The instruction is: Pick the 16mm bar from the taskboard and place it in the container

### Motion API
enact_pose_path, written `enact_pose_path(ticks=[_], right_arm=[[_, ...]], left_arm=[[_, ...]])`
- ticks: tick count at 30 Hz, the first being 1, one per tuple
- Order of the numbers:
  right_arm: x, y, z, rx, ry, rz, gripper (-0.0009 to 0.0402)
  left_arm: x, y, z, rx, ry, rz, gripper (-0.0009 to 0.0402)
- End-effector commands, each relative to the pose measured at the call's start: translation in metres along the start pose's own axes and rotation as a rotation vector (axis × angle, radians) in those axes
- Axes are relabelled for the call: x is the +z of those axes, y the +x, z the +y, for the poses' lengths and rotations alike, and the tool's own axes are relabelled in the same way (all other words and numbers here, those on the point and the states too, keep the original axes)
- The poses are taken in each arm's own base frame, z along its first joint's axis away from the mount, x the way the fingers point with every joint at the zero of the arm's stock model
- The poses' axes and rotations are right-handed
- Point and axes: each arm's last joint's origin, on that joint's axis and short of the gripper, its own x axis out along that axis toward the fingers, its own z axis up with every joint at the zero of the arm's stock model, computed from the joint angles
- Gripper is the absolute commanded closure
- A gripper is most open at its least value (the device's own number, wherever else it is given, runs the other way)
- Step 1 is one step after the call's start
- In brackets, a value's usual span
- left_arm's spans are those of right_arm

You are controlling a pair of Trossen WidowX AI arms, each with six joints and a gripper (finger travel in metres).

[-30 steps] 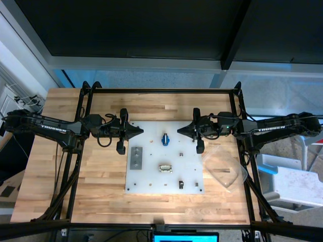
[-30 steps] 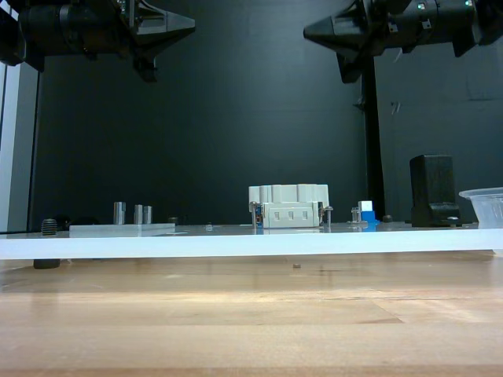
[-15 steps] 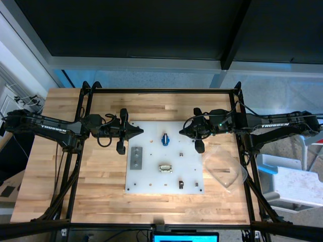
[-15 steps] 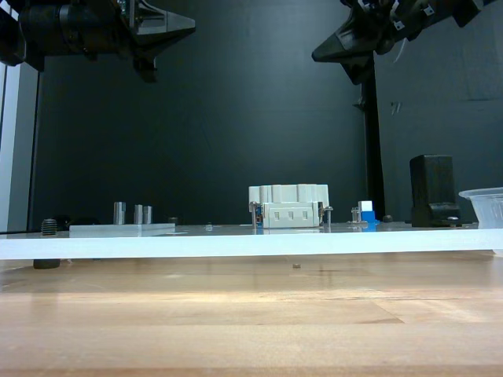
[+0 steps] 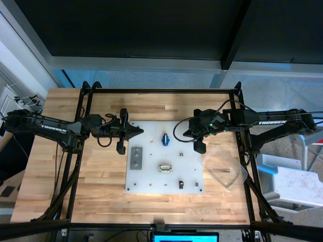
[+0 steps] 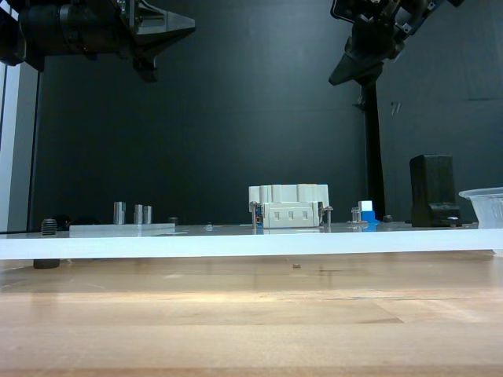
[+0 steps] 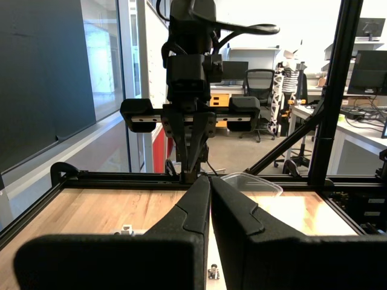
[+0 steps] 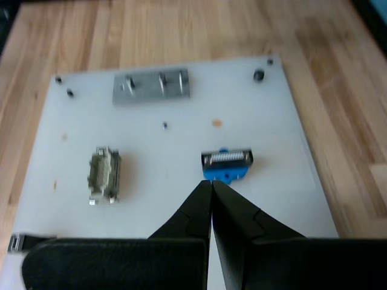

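Note:
The white taskboard (image 5: 151, 179) lies mid-table with a grey block (image 5: 136, 157) on its left side. Short grey pegs (image 8: 161, 81) stand upright in that block, also seen in the low view (image 6: 119, 212); the 16mm bar is among them, but I cannot tell which. The clear container (image 5: 224, 170) rests just right of the board. My right gripper (image 5: 184, 133) hangs high over the board's far right part, tilted down, shut and empty, its tip (image 8: 211, 183) over the blue plug (image 8: 227, 163). My left gripper (image 5: 137, 132) hovers shut and empty over the board's far left corner.
A white multi-pin connector (image 5: 165, 168) and a small black upright piece (image 5: 180, 183) stand on the board's near half. A black frame rail (image 5: 161, 91) runs around the table. A screen (image 5: 185, 237) sits at the near edge.
The right gripper has pitched from level to nose-down and shifted slightly left toward the board. The left arm has not moved.

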Motion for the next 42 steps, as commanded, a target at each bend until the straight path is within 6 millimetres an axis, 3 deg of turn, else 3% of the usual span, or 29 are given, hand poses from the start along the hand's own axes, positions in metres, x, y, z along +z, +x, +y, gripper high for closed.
enact_pose_path(ticks=[1, 17, 30, 42], right_arm=[[0.001, 0.0, 0.0, -0.004, -0.002, 0.061, 0.0393], [0.015, -0.007, 0.005, -0.018, -0.008, 0.345, 0.0393], [0.007, 0.002, 0.009, -0.029, -0.022, 0.573, 0.0393], [0.006, 0.005, 0.013, -0.024, -0.033, 0.59, 0.0393]], left_arm=[[0.0, 0.0, 0.0, 0.0, 0.0, 0.0, 0.0393], [0.0, 0.0, 0.0, 0.0, 0.0, 0.0, 0.0393], [0.0, 0.0, 0.0, 0.0, 0.0, 0.0, 0.0393], [0.0, 0.0, 0.0, 0.0, 0.0, 0.0, 0.0393]])
